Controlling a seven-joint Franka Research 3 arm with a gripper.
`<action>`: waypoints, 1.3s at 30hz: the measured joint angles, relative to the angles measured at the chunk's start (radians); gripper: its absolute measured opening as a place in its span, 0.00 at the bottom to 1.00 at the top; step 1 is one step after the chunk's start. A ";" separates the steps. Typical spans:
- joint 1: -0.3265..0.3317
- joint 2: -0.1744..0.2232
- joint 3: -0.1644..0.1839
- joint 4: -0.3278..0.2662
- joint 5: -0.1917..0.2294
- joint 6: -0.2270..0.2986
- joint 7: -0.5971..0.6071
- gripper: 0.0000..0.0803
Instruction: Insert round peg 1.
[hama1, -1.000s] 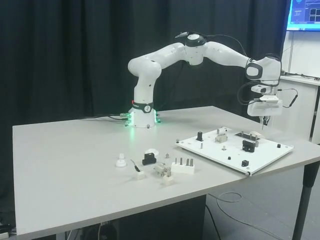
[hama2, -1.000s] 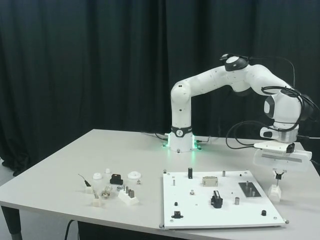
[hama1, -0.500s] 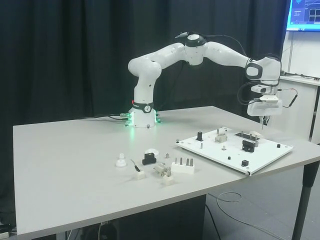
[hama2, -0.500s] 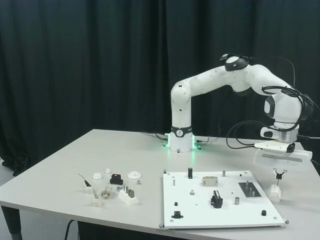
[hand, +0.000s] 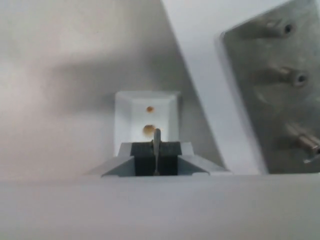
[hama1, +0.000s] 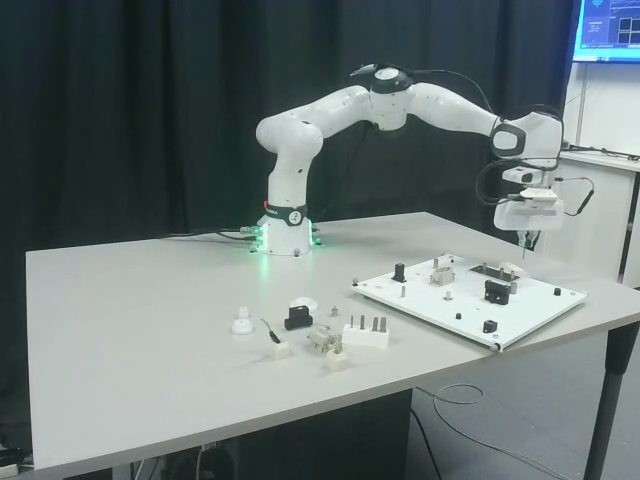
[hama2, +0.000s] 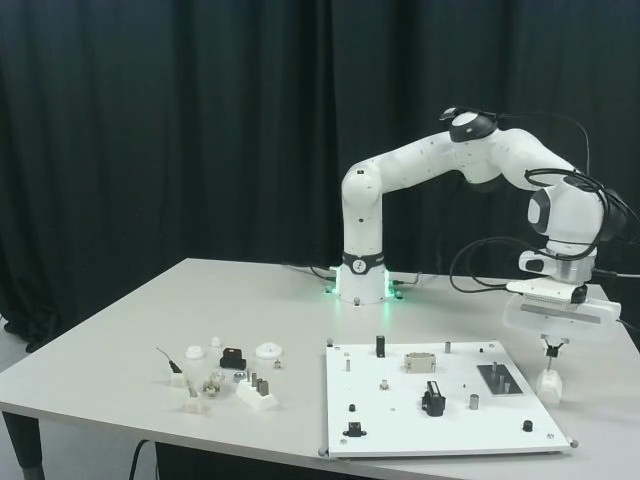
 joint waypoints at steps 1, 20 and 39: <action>-0.001 0.000 -0.002 0.000 -0.007 0.000 -0.004 0.02; -0.066 0.000 -0.048 -0.017 -0.195 -0.007 -0.146 0.02; -0.174 0.002 -0.074 -0.117 -0.230 0.000 -0.394 0.02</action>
